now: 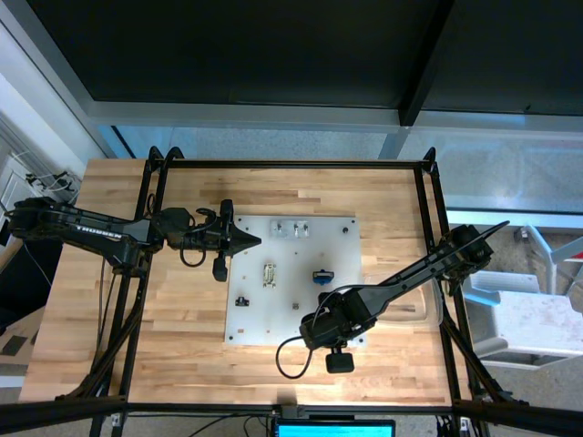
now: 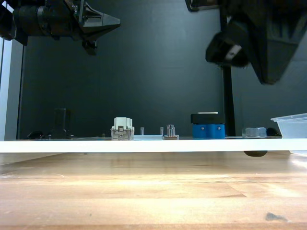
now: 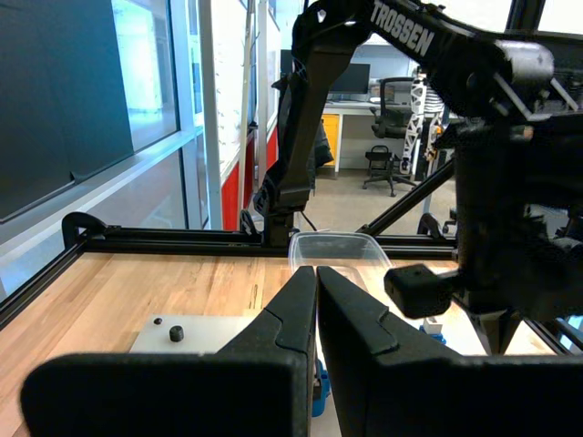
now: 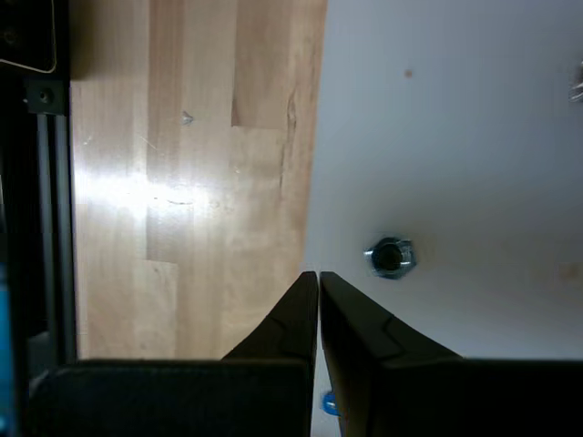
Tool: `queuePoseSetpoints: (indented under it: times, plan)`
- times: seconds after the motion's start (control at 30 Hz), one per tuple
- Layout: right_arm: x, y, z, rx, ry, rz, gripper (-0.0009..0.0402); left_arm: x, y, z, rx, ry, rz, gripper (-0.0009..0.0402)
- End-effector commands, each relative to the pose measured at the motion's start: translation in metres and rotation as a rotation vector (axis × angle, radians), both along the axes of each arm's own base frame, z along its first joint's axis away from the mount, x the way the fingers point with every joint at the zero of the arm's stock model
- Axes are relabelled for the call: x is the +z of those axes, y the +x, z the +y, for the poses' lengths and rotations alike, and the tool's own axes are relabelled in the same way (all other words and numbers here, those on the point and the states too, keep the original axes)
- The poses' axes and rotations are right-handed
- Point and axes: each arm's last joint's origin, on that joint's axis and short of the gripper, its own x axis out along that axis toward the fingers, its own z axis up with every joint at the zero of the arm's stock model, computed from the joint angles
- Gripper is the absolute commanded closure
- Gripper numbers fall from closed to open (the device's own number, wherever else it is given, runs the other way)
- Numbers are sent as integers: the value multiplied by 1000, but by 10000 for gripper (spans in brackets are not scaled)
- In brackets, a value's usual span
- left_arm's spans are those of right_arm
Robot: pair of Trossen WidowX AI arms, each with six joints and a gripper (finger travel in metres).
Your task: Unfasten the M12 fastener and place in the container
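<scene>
The M12 fastener (image 4: 391,258) is a small silver hex nut with a dark centre, sitting on its stud on the white board (image 4: 474,137). In the low view the nut (image 2: 254,132) sits low at board level with no ribs showing, just left of the container (image 2: 290,125). My right gripper (image 4: 319,273) is shut with nothing between its fingers, its tips beside the nut at the board's edge and apart from it. It hangs high over the board's near right part (image 1: 330,335). The clear container (image 1: 428,314) lies right of the board, partly under the right arm. My left gripper (image 1: 255,241) is shut, parked above the board's far left edge.
On the board stand a blue-capped block (image 2: 207,127), a grey connector (image 2: 122,129) and small silver posts (image 2: 170,130). A black post (image 3: 176,333) stands at the board's far corner. Black frame rails (image 1: 291,165) ring the wooden table (image 1: 182,346).
</scene>
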Motion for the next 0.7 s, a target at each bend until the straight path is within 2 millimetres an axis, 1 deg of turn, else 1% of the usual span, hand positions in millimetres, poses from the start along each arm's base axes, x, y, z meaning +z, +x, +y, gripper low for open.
queuePoseSetpoints:
  times: [0.03, 0.27, 0.7]
  plan:
    - [-11, -3, -2, -1, -11, 23, 394, 0, 0, 0, 0, 0, -1, 393]
    - [-28, -4, -5, -25, 25, 17, 393, 0, 0, 0, 0, 0, -1, 393]
    - [-35, -2, -10, -53, 14, 20, 393, 0, 0, 0, 0, 0, -1, 393]
